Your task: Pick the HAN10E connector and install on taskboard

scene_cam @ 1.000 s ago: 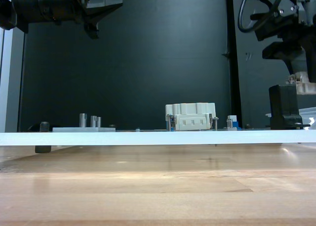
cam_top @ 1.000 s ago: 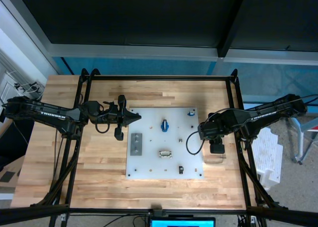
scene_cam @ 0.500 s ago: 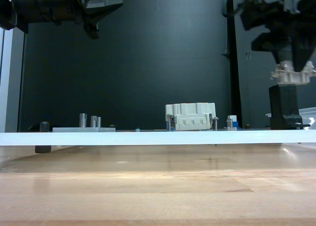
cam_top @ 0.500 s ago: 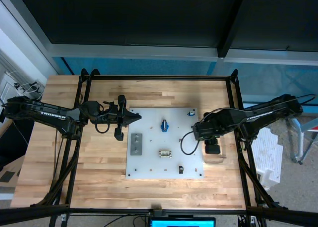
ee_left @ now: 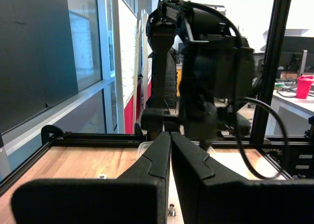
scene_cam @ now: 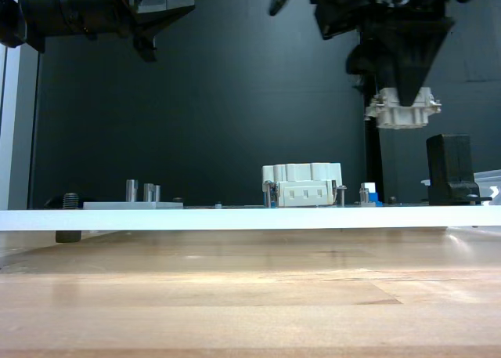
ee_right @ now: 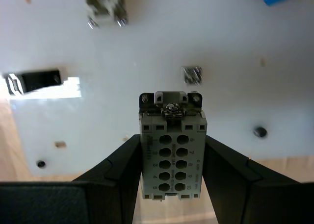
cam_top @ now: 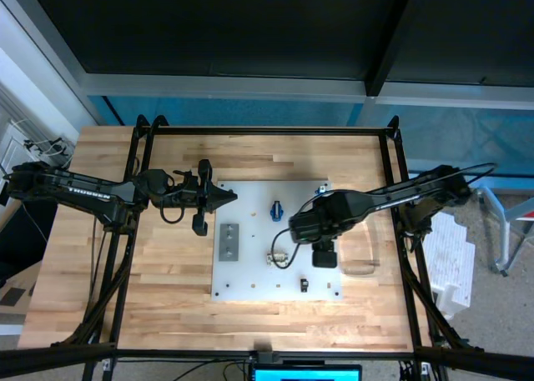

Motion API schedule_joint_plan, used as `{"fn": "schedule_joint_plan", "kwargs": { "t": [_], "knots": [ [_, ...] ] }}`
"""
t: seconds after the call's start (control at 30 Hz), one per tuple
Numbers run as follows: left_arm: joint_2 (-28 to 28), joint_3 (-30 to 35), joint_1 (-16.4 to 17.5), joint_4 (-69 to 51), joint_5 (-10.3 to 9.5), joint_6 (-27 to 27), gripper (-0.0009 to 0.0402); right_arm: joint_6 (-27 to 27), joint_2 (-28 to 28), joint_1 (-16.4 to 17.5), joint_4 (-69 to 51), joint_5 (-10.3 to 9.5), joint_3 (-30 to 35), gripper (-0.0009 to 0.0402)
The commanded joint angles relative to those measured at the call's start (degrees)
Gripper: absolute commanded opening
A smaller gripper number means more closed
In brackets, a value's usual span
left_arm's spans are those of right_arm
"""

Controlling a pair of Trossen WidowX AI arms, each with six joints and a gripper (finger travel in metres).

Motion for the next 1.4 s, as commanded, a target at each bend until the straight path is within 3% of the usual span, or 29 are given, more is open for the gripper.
{"fn": "schedule_joint_plan", "kwargs": {
  "t": [0.03, 0.8, 1.4],
  "knots": [
    [0.0, 0.0, 0.0, 0.0, 0.02, 0.0, 0.0001, 0.0, 3.2, 0.5, -0.3, -0.17, 3.5, 0.0039],
    [0.0, 0.0, 0.0, 0.0, 0.02, 0.0, 0.0001, -0.2, 21.6, 1.6, -5.0, 0.22, 26.4, 0.0039],
    [0.0, 0.0, 0.0, 0.0, 0.02, 0.0, 0.0001, -1.7, 26.3, 1.7, -3.3, 0.24, 30.4, 0.0039]
  ]
}}
